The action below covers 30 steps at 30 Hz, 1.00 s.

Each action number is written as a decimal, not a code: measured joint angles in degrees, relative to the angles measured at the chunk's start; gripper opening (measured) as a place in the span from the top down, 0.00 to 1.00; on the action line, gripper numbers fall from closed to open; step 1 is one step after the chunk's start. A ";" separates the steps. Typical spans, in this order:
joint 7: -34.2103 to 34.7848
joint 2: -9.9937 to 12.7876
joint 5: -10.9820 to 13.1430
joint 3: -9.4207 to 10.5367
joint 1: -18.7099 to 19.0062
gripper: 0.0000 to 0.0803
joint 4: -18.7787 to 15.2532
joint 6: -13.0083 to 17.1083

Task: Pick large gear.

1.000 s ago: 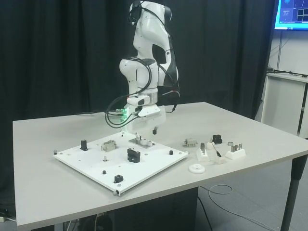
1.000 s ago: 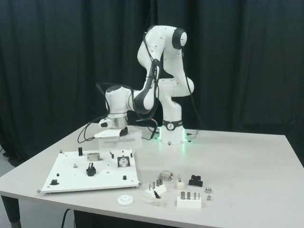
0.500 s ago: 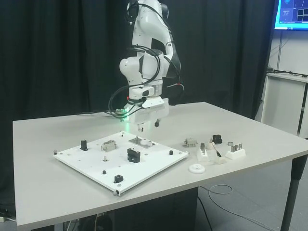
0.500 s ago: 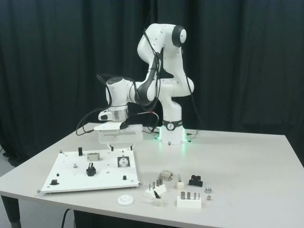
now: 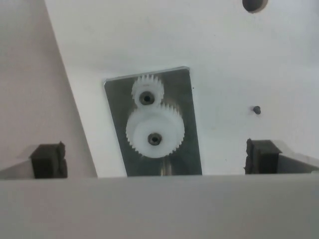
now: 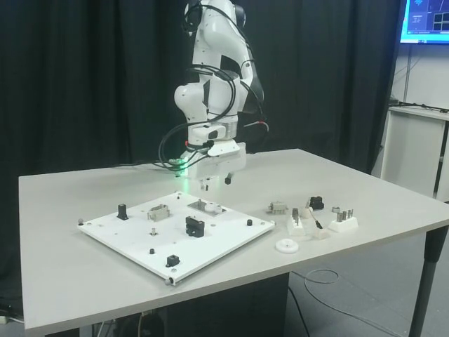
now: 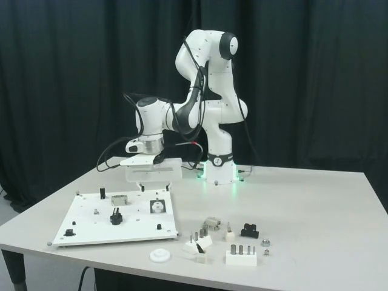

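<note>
just two white gears [image 5: 155, 137] meshed

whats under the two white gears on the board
A grey metal plate set into the white board lies under the small gear and the larger gear. The plate's near end is hidden by the gripper body.
</note>
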 joint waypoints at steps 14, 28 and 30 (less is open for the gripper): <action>0.88 0.00 -0.09 -0.06 -0.08 0.00 0.00 0.14; 4.01 0.05 0.86 0.91 0.95 0.00 0.38 7.11; 5.32 0.21 1.04 1.38 1.19 0.00 0.73 8.39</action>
